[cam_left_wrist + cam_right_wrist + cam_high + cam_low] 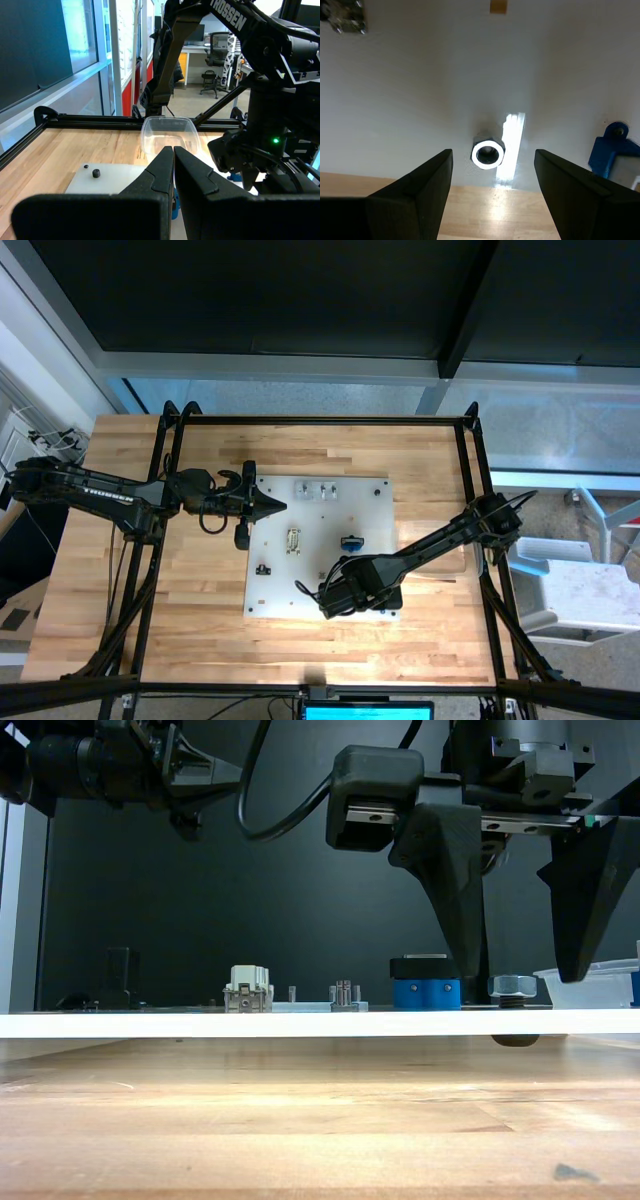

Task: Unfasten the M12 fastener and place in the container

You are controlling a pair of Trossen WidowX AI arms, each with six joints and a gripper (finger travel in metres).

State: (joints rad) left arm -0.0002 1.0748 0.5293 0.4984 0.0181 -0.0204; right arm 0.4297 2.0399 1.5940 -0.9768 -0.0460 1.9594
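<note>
The small silver hexagonal nut [513, 985] is seen on its black ribbed stud [513, 1003] at the large white board's [285, 590] near right edge, straddled by the open right pincer [519, 970], presumably to grip and turn it. The closed left pincer [173, 150] is parked over the board's far left.

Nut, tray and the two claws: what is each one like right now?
Nut: on its stud, ribs showing beneath.
Tray: upright, looks empty.
Right claw: open, a finger either side of the nut.
Left claw: shut, held above the board's far left edge.
</note>
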